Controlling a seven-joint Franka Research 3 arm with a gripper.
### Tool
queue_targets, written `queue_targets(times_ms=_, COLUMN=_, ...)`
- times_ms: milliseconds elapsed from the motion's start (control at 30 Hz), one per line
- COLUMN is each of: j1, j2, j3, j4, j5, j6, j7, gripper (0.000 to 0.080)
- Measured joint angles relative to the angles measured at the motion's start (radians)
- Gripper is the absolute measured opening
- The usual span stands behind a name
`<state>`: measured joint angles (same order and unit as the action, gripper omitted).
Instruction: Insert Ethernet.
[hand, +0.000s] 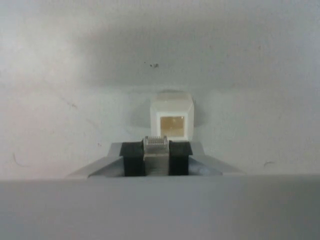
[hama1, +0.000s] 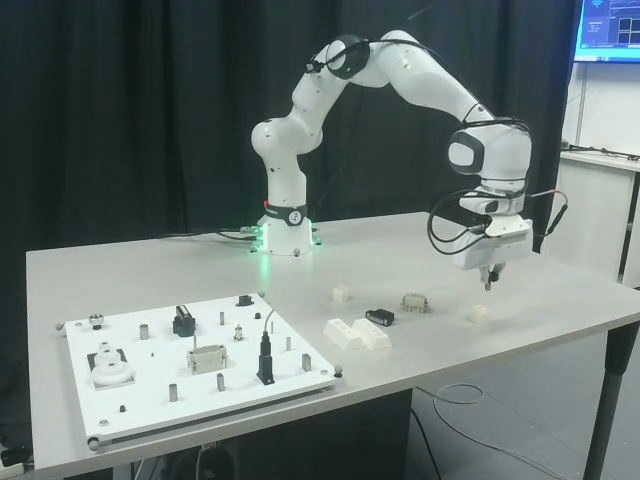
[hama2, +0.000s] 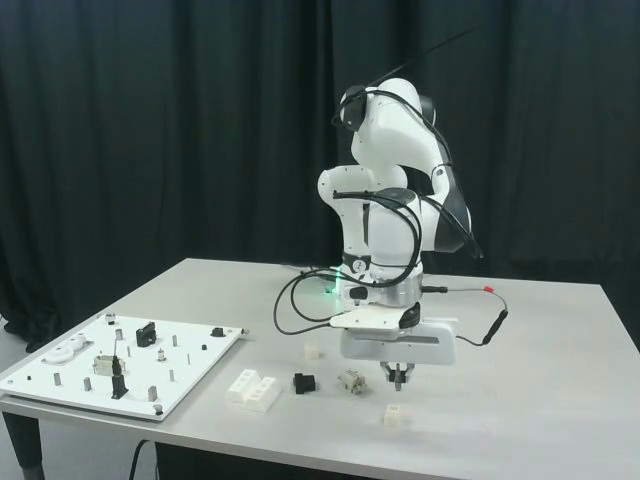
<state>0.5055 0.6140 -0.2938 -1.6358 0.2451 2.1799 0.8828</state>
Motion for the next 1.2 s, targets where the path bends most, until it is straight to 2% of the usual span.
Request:
queue_targets(times_ms=967, j1=0.000, j2=0.000, j3=-0.006, j4=0.010, j5=-0.001, j6=-0.015, j7=0.000, gripper=0.0101)
queue_targets(times_ms=1200, j1=0.000, j2=0.000, j3=-0.017, j4=0.014, j5=-0.009, j6=-0.027, j7=0.000, gripper=0.0101)
